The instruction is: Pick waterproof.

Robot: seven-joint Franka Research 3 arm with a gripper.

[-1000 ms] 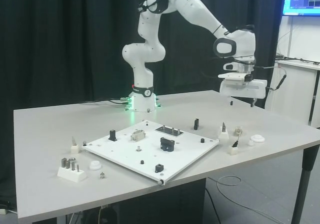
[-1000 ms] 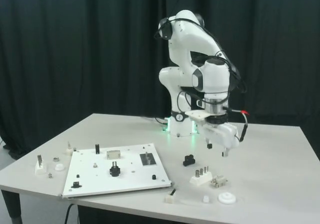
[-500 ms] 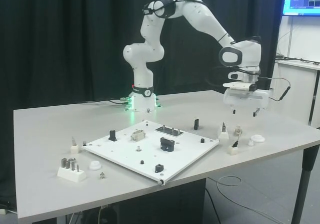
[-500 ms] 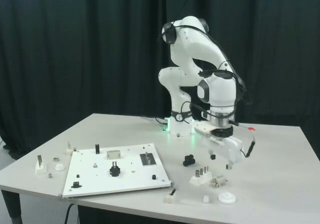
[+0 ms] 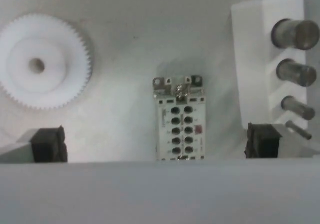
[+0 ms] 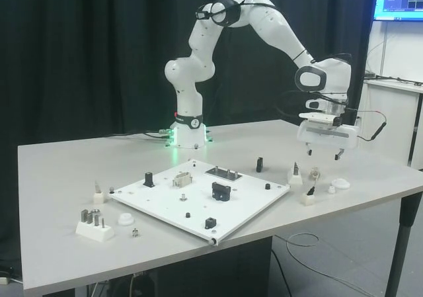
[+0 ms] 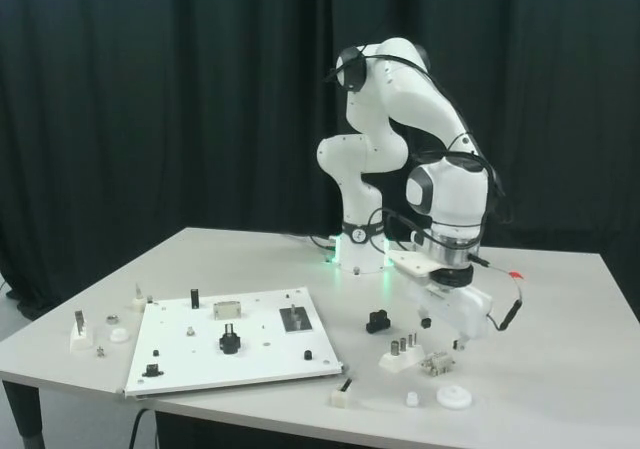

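Grey table (image 6: 59, 171) — white waterproof connector (image 5: 179, 125), 10 black sockets.

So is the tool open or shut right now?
Open. In the wrist view its two black fingertips sit wide apart, with the waterproof connector lying on the table between them, untouched.

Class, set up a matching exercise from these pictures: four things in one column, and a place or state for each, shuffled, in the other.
Things:
1. gripper
2. toothed wheel
3. connector
4. white board

Places or states:
A. lies flat on the table, bearing small black parts
B. between the toothed wheel and the peg block
C. open, above the connector
D. white, round, a hole in its middle

Pairs: 1-C, 2-D, 3-B, 4-A
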